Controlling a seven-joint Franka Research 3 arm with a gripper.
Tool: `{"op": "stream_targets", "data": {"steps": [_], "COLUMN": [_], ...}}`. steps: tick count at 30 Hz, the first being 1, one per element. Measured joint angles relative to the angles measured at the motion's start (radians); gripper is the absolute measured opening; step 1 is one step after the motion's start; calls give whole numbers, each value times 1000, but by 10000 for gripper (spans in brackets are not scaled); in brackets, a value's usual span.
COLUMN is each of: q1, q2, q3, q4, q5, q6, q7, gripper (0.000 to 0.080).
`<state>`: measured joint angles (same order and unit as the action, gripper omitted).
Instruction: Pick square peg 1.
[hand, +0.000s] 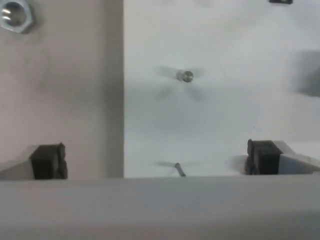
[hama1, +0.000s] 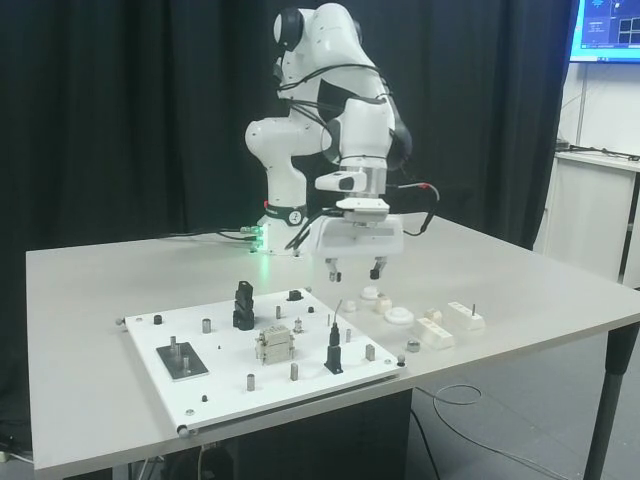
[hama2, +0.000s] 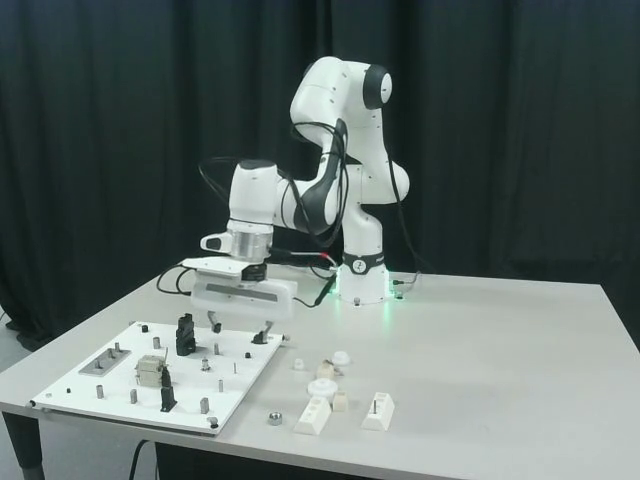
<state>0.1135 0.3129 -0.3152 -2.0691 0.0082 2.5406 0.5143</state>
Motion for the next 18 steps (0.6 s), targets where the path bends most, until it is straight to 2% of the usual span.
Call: {"op": "stream_targets", "data": {"steps": [8,18], "q1": [25,57], "q2": [0,10], "q3": [7,33], "q4": [48,93], "q5": [-35,-45], "q6": [-76,-122], "q7": [22,31], "gripper": [800,800]}}
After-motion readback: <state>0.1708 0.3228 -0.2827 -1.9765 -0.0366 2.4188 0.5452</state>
